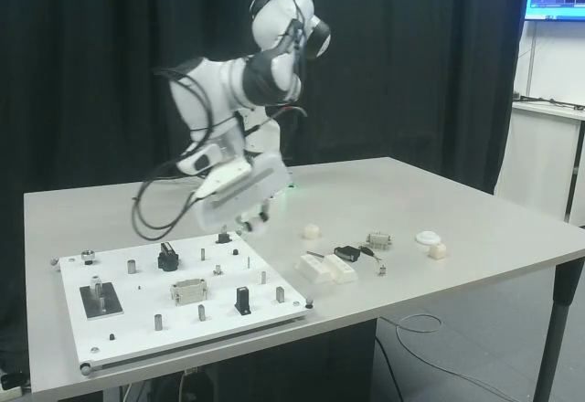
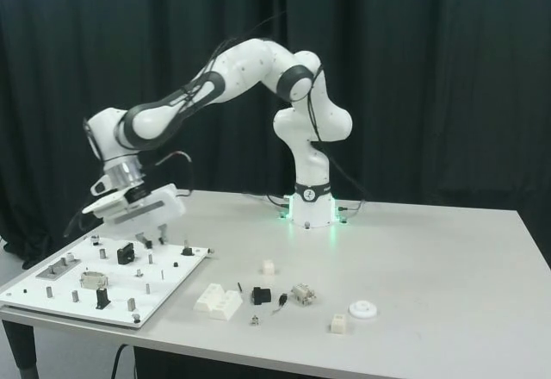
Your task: Place medium gear.
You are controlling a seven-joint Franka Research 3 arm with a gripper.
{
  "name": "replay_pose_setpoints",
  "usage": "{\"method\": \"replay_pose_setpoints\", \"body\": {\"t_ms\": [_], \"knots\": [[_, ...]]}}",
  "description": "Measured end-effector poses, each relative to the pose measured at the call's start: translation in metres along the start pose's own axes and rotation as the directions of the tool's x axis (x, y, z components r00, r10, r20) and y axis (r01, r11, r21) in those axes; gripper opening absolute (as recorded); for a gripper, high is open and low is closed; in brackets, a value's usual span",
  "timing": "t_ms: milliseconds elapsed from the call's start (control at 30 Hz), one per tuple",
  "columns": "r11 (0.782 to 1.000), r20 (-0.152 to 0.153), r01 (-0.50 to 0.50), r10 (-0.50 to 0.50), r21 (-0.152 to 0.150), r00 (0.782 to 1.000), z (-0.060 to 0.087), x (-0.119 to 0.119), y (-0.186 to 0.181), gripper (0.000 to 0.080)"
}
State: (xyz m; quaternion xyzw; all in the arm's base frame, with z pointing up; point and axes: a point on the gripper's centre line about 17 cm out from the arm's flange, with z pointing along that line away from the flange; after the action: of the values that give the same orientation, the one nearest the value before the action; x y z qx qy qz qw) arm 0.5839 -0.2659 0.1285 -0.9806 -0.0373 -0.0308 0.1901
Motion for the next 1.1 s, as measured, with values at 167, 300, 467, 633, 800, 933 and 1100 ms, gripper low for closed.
{"method": "replay_pose_setpoints", "body": {"t_ms": [167, 300, 467, 633, 800, 933, 1100], "knots": [[1.0, 0.015, -0.019, 0.019, -0.021, 1.0, 0.018, 0.001, -0.035, 0.0282], [0.999, 0.021, -0.029, 0.029, -0.037, 0.999, 0.034, 0.001, -0.064, 0.0282], [0.997, 0.022, -0.035, 0.037, -0.062, 0.999, 0.054, 0.001, -0.102, 0.0282], [0.995, 0.015, -0.046, 0.047, -0.084, 0.999, 0.073, 0.001, -0.14, 0.0282], [0.993, 0.009, -0.047, 0.048, -0.108, 0.999, 0.091, 0.001, -0.178, 0.0282], [0.991, 0.002, -0.05, 0.05, -0.126, 0.999, 0.106, 0.001, -0.208, 0.0282], [0.988, -0.007, -0.05, 0.05, -0.148, 0.999, 0.123, 0.002, -0.244, 0.0282]]}}
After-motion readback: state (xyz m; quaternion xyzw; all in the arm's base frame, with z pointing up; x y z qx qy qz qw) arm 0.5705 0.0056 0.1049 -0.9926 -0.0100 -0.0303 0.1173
